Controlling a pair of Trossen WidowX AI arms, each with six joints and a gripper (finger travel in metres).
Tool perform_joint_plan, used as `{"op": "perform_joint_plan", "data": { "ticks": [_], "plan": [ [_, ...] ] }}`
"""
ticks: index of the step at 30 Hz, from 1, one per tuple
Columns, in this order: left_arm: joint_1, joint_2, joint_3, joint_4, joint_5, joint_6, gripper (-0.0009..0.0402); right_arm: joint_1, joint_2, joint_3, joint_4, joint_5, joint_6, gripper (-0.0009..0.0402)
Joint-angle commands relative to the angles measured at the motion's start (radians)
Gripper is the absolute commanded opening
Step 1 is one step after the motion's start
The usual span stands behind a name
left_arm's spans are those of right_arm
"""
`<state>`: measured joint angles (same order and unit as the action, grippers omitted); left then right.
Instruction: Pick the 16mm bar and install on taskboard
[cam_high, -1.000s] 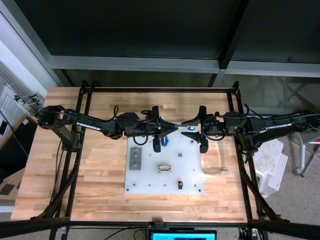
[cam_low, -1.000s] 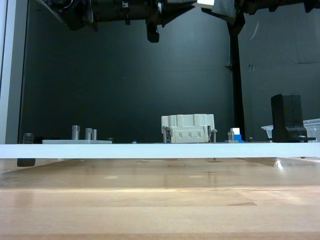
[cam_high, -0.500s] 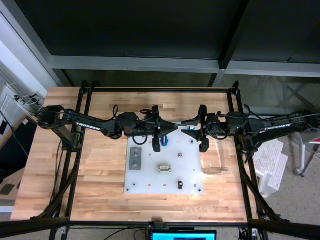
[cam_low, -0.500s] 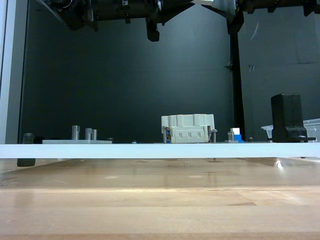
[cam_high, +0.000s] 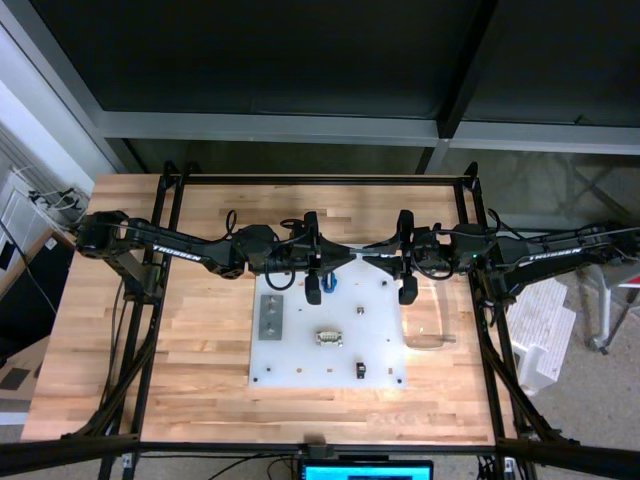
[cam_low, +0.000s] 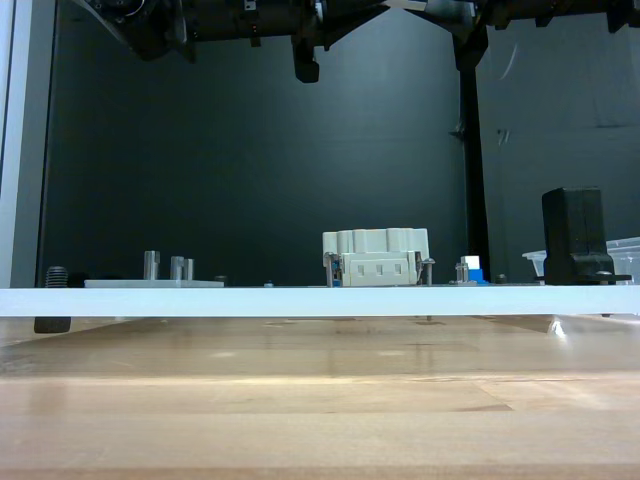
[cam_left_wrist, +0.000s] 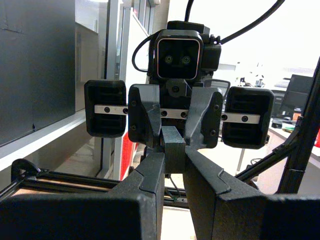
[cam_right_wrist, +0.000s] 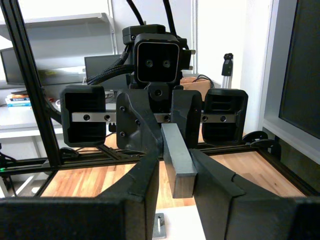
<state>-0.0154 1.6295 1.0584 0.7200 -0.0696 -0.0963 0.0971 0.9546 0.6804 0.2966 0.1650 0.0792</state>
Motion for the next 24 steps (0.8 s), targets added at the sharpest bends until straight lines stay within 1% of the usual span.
{"op": "perform_joint_plan", "data": {
  "ticks": [1, 12, 18, 19, 22, 24],
  "plan": [
    [0.0, 0.001, 0.001, 0.012, -0.001, 0.0, 0.0003, 0.0, 0.001, 0.0, -0.002, 0.0, -0.003, 0.006],
    [0.0, 0.001, 0.001, 0.018, 0.002, 0.0, 0.0003, 0.0, 0.001, 0.0, 0.002, -0.001, -0.01, -0.0002],
    [-0.002, 0.001, 0.001, 0.018, 0.002, -0.001, 0.0003, 0.0, 0.001, 0.0, 0.002, 0.0, -0.011, 0.0002],
    [-0.002, 0.001, 0.001, 0.018, 0.007, -0.001, 0.0003, 0.0, 0.001, 0.0, 0.002, 0.0, -0.011, 0.0001],
    [-0.003, 0.001, 0.001, 0.019, 0.074, -0.001, 0.001, 0.0, 0.001, 0.0, 0.003, 0.0, -0.011, 0.0001],
    [-0.003, 0.001, 0.001, 0.019, 0.085, -0.001, 0.003, 0.0, 0.001, 0.0, 0.004, 0.0, -0.011, 0.0]
  ]
}}
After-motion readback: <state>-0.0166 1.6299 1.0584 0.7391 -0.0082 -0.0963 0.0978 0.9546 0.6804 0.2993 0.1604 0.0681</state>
